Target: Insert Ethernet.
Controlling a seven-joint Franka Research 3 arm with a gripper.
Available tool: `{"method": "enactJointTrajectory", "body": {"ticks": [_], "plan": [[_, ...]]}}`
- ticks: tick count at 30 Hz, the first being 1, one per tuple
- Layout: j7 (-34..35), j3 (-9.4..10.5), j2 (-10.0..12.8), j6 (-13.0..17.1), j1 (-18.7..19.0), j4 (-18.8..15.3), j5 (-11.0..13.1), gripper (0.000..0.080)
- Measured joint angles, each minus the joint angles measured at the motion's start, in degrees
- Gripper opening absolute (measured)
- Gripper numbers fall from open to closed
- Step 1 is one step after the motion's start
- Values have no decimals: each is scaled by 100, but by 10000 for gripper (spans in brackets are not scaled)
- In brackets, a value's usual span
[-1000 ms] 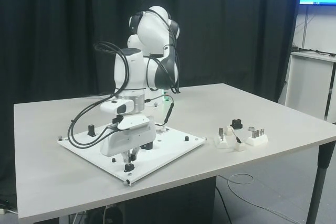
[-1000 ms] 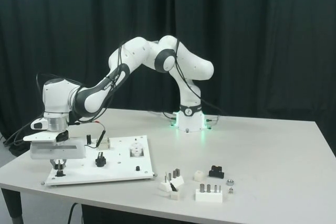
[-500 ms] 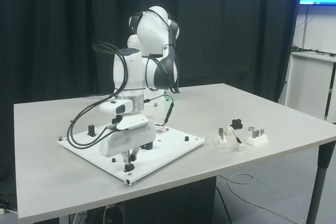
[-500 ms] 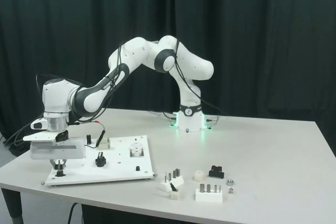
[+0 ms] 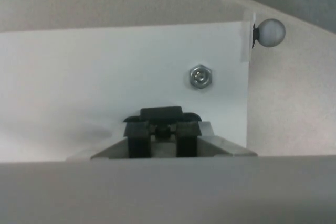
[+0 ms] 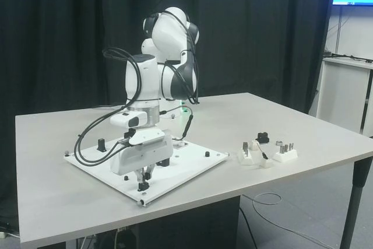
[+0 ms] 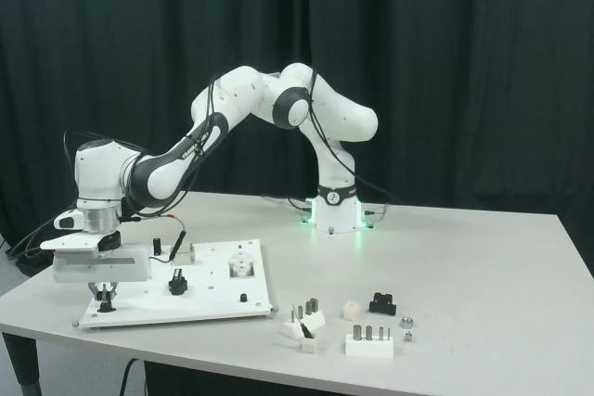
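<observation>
A white board (image 6: 192,164) lies on the grey table, and my gripper (image 6: 141,176) stands straight down over its near corner. A small black Ethernet plug (image 6: 141,186) sits on the board right under the fingers. In the wrist view my gripper (image 5: 163,141) has its two black fingertips (image 5: 138,141) close on either side of the black plug (image 5: 161,113), which rests on the white board (image 5: 79,77). The second room view shows my gripper (image 7: 105,292) and the plug (image 7: 106,304) at the left end of the board (image 7: 209,308).
A nut (image 5: 199,75) and a round corner foot (image 5: 269,32) lie near the plug. A black knob (image 7: 176,283) and a white socket block (image 7: 243,266) stand on the board. White pin holders (image 7: 369,343) and a black part (image 7: 381,303) sit on the table beside it.
</observation>
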Motion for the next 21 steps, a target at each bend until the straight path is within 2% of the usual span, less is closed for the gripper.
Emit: {"method": "enactJointTrajectory", "body": {"ticks": [10,11,16,17,21], "plan": [[-7,-40,1,-41,14,35,0,123],[-7,-56,0,-61,19,48,0,376],[-7,-116,0,-218,27,141,-3,376],[-7,-130,0,-259,27,164,-3,659],[-7,-162,-1,-365,28,236,-3,659]]}}
